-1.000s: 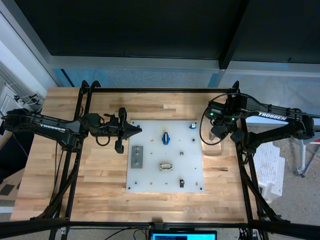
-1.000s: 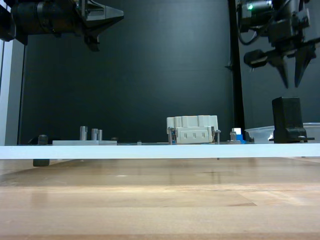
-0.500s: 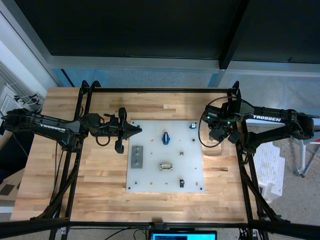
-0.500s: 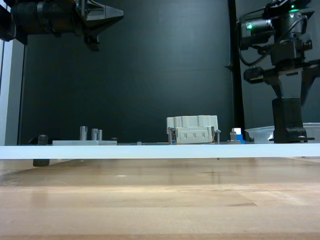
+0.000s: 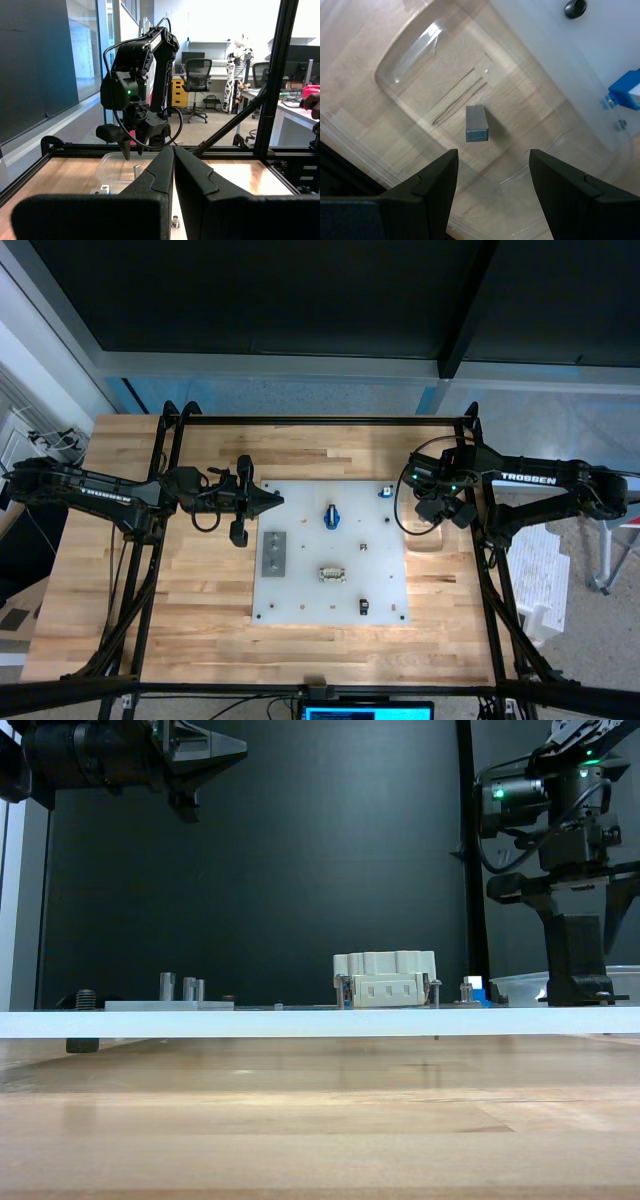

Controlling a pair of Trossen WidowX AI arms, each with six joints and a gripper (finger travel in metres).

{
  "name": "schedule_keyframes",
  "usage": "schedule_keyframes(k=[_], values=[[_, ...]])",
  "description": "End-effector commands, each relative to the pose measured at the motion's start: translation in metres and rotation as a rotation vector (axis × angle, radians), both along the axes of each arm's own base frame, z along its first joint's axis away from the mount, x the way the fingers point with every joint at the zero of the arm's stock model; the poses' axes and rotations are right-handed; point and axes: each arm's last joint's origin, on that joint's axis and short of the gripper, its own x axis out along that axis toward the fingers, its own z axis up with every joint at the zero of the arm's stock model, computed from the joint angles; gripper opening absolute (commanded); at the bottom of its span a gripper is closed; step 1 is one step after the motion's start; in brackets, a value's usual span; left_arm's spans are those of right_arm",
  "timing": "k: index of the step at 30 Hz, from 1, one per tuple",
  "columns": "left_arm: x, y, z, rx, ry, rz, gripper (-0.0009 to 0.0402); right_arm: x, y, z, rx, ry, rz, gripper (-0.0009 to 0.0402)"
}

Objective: Pick the 16mm bar and install on taskboard

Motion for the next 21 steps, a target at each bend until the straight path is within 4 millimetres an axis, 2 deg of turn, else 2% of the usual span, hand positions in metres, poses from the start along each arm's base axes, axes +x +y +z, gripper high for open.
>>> schedule_keyframes(k=[1,21], values=[[0.0,0.0,0.0,0.0,0.0,0.0,0.0,0.0,0.0,-0.005,-0.002,-0.005,0.007,0.0197],[0.0,0.0,0.0,0.0,0.0,0.0,0.0,-0.003,0.002,-0.031,0.023,-0.028,0.009,0.0197]])
